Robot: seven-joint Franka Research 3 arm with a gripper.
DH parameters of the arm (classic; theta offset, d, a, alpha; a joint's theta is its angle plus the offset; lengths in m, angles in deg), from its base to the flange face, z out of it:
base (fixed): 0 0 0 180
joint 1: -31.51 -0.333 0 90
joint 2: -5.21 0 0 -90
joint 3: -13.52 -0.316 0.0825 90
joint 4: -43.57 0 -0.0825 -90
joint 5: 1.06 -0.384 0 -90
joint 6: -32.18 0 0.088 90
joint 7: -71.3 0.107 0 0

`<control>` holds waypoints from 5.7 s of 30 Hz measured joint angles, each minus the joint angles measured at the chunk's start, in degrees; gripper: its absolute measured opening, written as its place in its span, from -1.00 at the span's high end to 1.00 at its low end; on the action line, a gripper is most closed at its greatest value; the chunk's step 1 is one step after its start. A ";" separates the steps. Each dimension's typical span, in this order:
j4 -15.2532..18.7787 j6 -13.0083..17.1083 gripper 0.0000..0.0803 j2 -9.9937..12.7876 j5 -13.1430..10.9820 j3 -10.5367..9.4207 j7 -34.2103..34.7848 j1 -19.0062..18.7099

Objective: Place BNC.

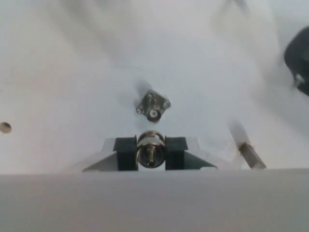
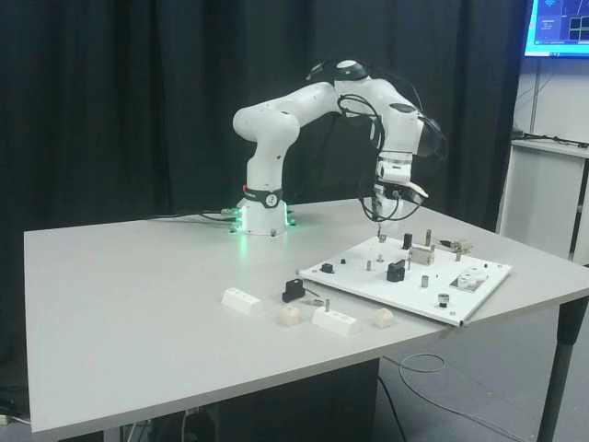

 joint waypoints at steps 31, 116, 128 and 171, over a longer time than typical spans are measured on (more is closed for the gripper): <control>0.03 -0.17 0.71 0.00 0.05 0.79 1.22 0.07; -37.55 -1.54 0.71 0.51 0.35 -9.55 58.79 2.85; -44.43 -0.24 0.71 1.10 0.77 -15.62 62.36 8.61; -51.18 4.65 0.02 1.22 9.33 -23.39 72.96 12.10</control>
